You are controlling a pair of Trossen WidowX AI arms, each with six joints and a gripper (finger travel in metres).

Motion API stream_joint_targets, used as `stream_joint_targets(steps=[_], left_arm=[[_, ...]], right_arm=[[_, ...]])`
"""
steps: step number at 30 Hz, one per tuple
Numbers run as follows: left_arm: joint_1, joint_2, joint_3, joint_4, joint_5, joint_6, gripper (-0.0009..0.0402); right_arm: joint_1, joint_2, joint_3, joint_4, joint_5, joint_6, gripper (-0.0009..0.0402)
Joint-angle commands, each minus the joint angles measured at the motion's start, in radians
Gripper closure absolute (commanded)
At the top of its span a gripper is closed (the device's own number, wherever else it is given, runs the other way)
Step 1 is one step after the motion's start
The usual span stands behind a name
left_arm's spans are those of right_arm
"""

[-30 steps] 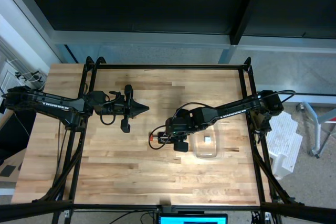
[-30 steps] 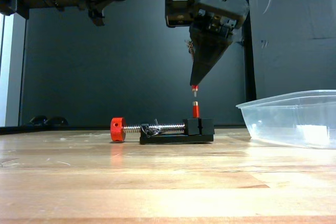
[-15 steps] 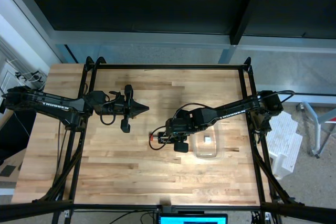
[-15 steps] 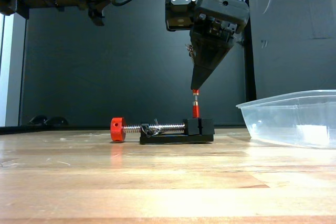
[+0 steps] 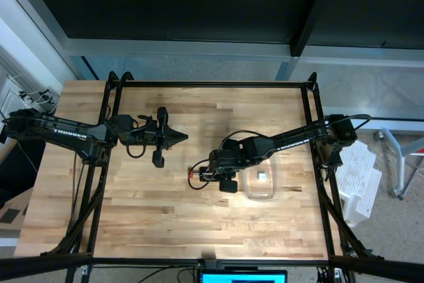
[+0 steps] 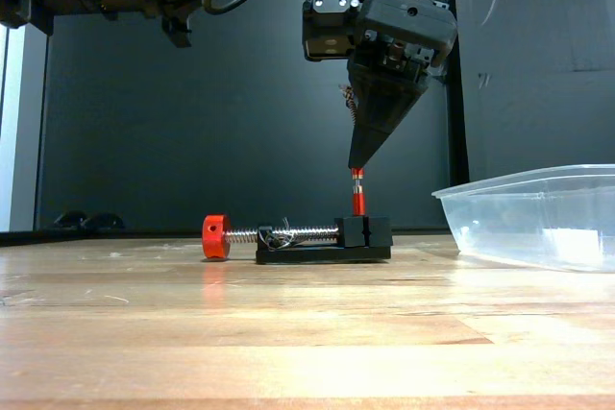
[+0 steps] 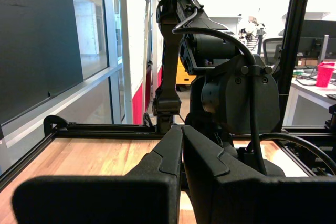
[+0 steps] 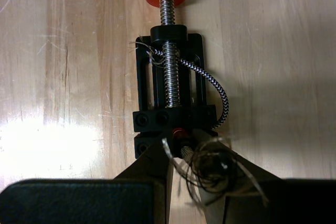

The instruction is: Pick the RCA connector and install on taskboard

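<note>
While right gripper [image 6: 358, 162] pinches RCA connector [image 6: 357, 177] atop taskboard [image 6: 322, 249], left gripper [image 7: 181, 132] closed above table [image 5: 165, 217]

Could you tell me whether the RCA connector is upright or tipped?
Upright: in the right gripper, the RCA connector stands vertical over the taskboard. Left gripper, shut, hangs at left.

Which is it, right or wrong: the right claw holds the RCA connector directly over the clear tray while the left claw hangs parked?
Wrong on one point: the right claw holds the RCA connector directly over the taskboard, not the clear tray, as the low view shows. The left claw hangs parked.
</note>
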Motion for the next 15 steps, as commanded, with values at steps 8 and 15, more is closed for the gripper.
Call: stream_joint_targets(steps=[8, 15], left_arm=[[0.000, 0.000, 0.000, 0.000, 0.000, 0.000, 0.0393], [0.000, 0.000, 0.000, 0.000, 0.000, 0.000, 0.0393]], right_arm=[[0.000, 0.000, -0.039, 0.045, 0.000, -0.004, 0.0377], [-0.002, 0.000, -0.069, 0.082, 0.000, -0.007, 0.0377]])
